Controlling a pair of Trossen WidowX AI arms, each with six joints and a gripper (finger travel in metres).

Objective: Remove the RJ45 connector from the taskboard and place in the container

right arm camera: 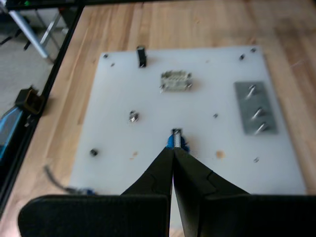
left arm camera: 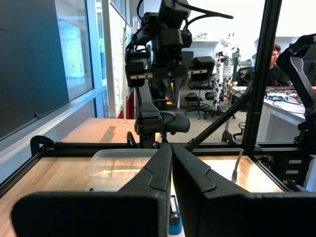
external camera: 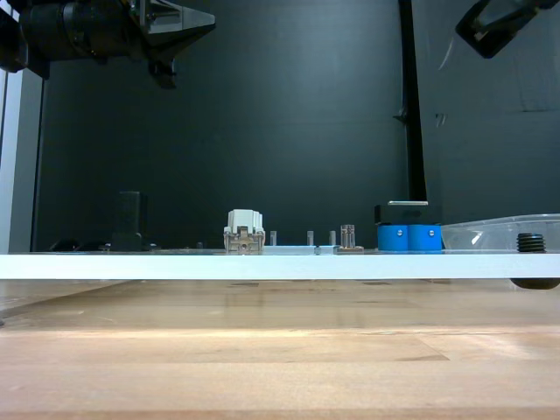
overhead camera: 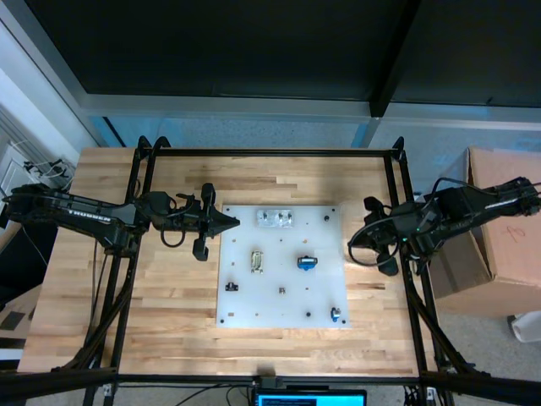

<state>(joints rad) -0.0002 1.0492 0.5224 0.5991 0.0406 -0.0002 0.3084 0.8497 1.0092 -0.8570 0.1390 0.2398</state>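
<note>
Two grippers closed, empty | left gripper (overhead camera: 235,223), right gripper (overhead camera: 355,244) raised beside taskboard (overhead camera: 279,300) | RJ45 connector (overhead camera: 306,262) on taskboard, well apart

From table height the white taskboard (external camera: 262,265) is a pale slab on the wooden table (external camera: 280,367). On it stand a grey-white housing (external camera: 244,232) and a blue block (external camera: 408,237) (dark cap on top). The clear container (external camera: 494,233) sits to the right. The left gripper (external camera: 206,19) and right gripper (external camera: 470,35) hang high above.
</note>
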